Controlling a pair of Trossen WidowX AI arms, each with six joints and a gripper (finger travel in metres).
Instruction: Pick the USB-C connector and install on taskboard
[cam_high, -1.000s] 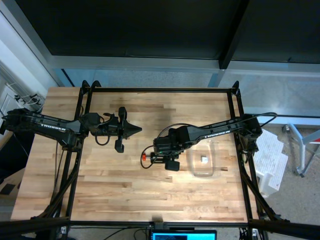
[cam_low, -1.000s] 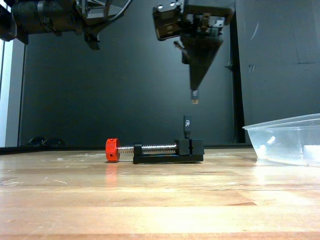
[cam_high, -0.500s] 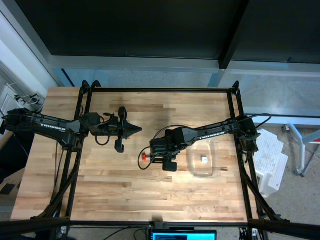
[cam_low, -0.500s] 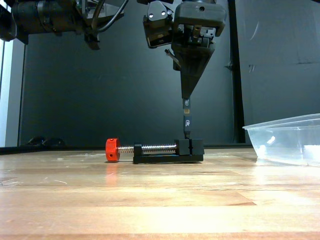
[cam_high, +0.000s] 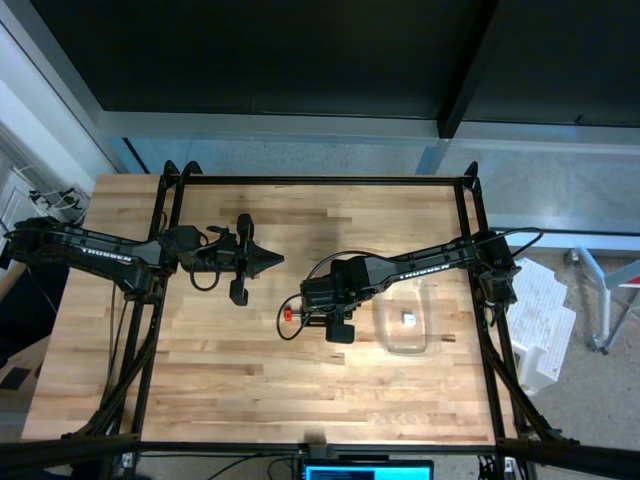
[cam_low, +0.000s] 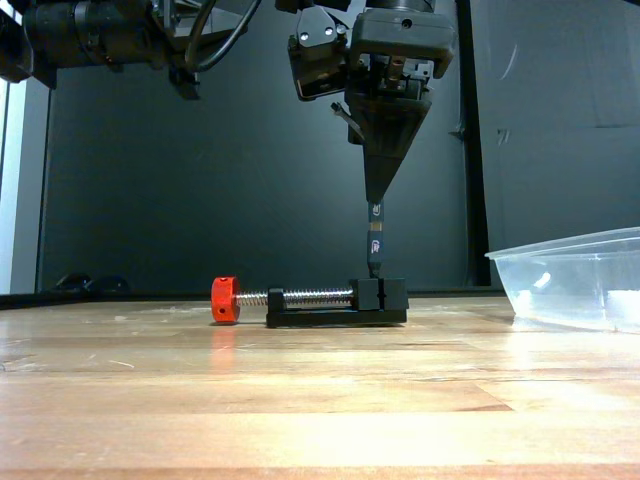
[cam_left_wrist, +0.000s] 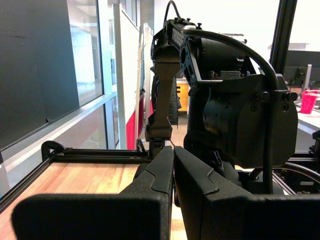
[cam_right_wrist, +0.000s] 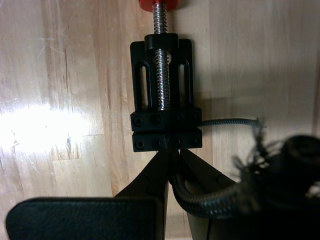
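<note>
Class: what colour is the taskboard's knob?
Orange-red knob, best in low view; right gripper above the taskboard, left gripper parked aside.

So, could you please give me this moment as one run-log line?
right claw: shut on USB-C connector, above taskboard pin | seating: cannot tell | left claw: shut, parked aloft, left side

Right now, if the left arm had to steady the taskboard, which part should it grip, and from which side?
Probably the taskboard frame at the end toward the orange knob, from above, fingers across its two long straight sides. The right gripper, shut on the USB-C connector, occupies the clamp end; the left gripper, shut, hangs high at the left.
</note>
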